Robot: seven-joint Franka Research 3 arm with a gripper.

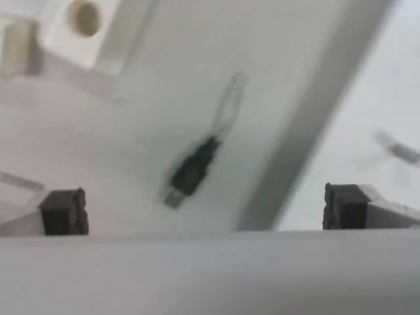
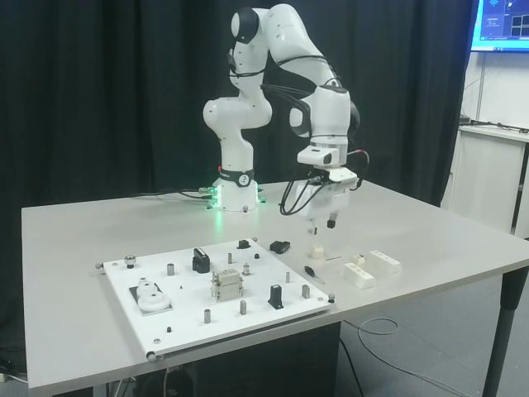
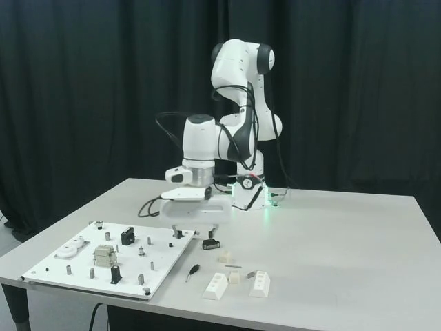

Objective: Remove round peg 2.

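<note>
The board [image 2: 216, 291] lies flat on the table [image 2: 74, 240], toward its front edge, in the first room view. The arm's base [image 2: 235, 194] stands on the table behind the board. The gripper [image 2: 322, 225] hangs above the table just off the board's right edge, clear of the surface. Below it, a small plug with a lead [image 2: 311, 270] lies on the table beside that edge; the wrist view shows the same plug [image 1: 190, 174] on the table. Three small blocks [image 2: 372, 267] lie together on the table to the right of the plug. Several pegs [image 2: 243, 307] stand upright on the board.
</note>
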